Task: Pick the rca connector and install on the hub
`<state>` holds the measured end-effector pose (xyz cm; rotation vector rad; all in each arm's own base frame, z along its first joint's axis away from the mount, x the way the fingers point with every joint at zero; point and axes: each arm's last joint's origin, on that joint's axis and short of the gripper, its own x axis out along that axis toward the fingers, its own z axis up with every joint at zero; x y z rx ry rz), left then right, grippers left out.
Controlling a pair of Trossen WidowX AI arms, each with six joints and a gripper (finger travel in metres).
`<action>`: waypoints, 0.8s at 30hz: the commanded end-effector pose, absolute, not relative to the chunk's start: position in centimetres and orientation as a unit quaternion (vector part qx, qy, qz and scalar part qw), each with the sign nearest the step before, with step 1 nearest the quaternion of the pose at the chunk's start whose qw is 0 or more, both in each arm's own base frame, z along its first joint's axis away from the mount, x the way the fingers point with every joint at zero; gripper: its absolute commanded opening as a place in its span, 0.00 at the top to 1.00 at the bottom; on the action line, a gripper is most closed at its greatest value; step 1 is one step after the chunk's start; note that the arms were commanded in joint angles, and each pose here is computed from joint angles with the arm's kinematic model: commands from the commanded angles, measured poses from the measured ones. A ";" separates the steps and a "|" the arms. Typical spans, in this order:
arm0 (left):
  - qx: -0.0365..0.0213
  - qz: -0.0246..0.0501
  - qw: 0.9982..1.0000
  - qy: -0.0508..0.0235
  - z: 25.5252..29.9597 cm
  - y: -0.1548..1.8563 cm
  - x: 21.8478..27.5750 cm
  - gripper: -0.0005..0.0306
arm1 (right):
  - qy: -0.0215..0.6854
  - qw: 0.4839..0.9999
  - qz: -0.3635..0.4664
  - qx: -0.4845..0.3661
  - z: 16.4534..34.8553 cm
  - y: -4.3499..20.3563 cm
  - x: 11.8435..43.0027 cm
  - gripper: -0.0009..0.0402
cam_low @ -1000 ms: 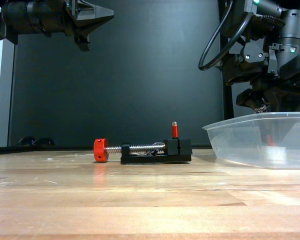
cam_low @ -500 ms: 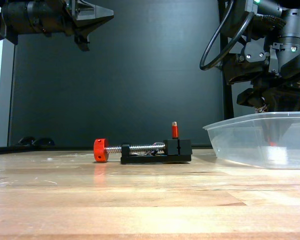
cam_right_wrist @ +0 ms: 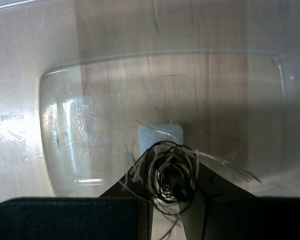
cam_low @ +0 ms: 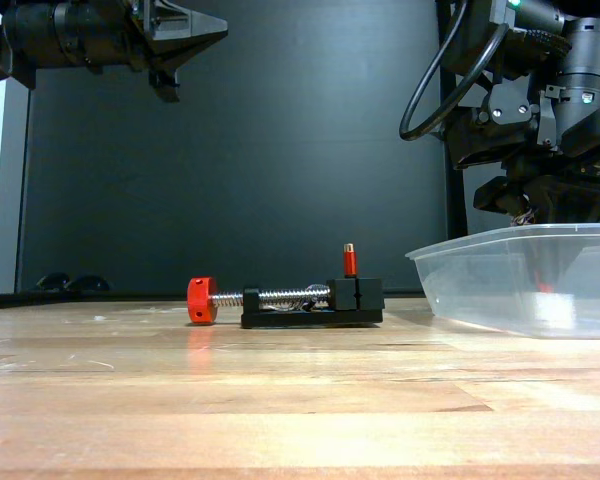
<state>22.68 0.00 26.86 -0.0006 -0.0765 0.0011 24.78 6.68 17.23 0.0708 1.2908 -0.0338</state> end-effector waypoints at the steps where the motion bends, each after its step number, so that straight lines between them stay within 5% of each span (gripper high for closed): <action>1: 0.000 0.000 0.999 -0.038 26.86 0.00 22.68 0.98 | 0.594 0.803 -0.014 0.035 17.7 6.6 24.7 0.97; 15: 0.000 0.000 0.999 -0.038 26.86 0.00 22.69 0.98 | 0.579 0.815 -0.025 0.027 22.9 6.3 24.1 0.97; 24: 0.000 0.000 0.999 -0.038 26.86 0.00 22.68 0.98 | 0.577 0.816 -0.024 0.026 23.9 6.4 24.1 0.97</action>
